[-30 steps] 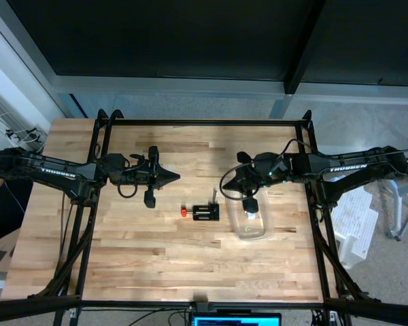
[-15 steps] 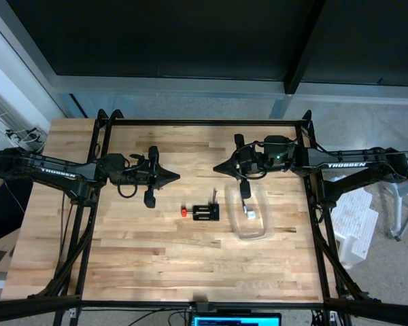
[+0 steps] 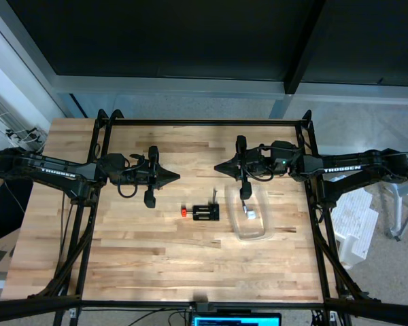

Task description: Remove the USB-C connector from taskboard and place in the container

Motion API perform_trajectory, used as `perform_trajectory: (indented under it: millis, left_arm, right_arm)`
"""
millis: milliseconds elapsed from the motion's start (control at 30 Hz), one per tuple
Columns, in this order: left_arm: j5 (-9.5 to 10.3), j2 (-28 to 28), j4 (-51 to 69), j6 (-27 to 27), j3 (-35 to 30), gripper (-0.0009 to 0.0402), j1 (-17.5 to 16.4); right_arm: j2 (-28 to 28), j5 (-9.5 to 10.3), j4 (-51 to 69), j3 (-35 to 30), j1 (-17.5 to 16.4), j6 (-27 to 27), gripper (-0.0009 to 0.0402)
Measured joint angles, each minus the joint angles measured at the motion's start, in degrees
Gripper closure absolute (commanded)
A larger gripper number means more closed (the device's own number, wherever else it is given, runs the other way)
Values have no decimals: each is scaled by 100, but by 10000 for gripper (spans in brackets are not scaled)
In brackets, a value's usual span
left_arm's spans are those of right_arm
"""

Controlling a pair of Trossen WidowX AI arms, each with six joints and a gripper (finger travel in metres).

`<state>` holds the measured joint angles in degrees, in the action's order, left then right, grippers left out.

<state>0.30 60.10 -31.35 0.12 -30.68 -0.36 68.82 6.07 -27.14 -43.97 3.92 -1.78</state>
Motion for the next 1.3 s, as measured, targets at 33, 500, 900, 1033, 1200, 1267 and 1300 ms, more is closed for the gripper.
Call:
perform_trajectory:
  millis: [33,500,900,1033,1200,1267,1300]
  left_arm:
    - [0,0,0,-2,-2,393,0]
    - [0,0,0,-2,0,393,0]
    - [0,0,0,0,-2,393,0]
    - [-2,0,0,-2,-2,393,0]
    - [0,0,0,-2,0,393,0]
    - [0,0,0,0,0,393,0]
    - [0,0,2,-2,-2,393,0]
  right_arm:
    - [-26,0,-50,52,-2,-2,393]
    - [-188,-195,-179,542,-4,17,393]
    - [-210,-151,-251,586,-13,162,393]
    - [-210,-151,-308,605,-17,162,393]
    - [-210,-157,-385,675,-26,144,393]
    - [-210,-184,-420,732,-31,144,393]
    - [-210,-184,-426,756,-33,144,393]
